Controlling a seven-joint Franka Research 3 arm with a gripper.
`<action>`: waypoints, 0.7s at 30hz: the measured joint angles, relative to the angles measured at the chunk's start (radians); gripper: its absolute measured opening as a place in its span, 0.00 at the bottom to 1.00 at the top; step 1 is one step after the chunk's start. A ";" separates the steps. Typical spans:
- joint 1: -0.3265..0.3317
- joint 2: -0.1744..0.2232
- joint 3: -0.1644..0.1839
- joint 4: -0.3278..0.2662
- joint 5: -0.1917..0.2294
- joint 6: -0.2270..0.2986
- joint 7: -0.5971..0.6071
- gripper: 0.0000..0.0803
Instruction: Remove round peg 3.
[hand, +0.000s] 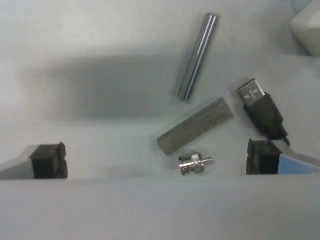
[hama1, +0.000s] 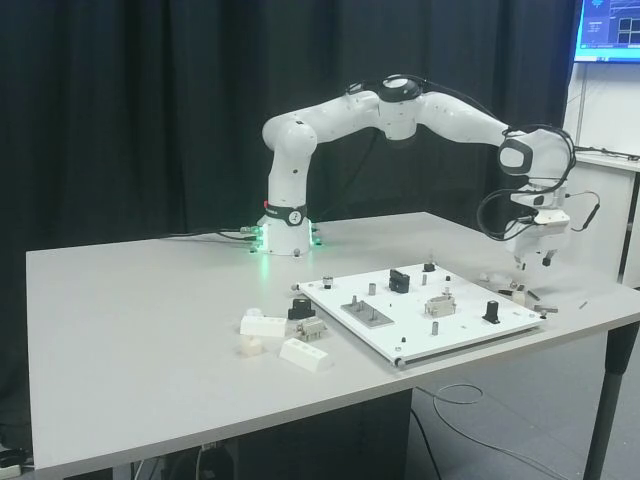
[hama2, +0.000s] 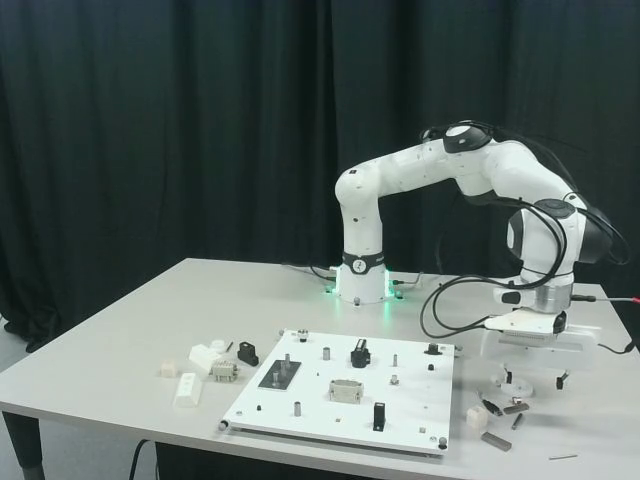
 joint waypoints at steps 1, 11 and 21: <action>-0.001 0.000 0.000 0.000 -0.002 0.000 0.000 1.00; -0.017 0.000 -0.008 0.000 -0.011 0.002 -0.002 1.00; -0.044 0.000 -0.027 0.000 -0.054 0.012 -0.027 1.00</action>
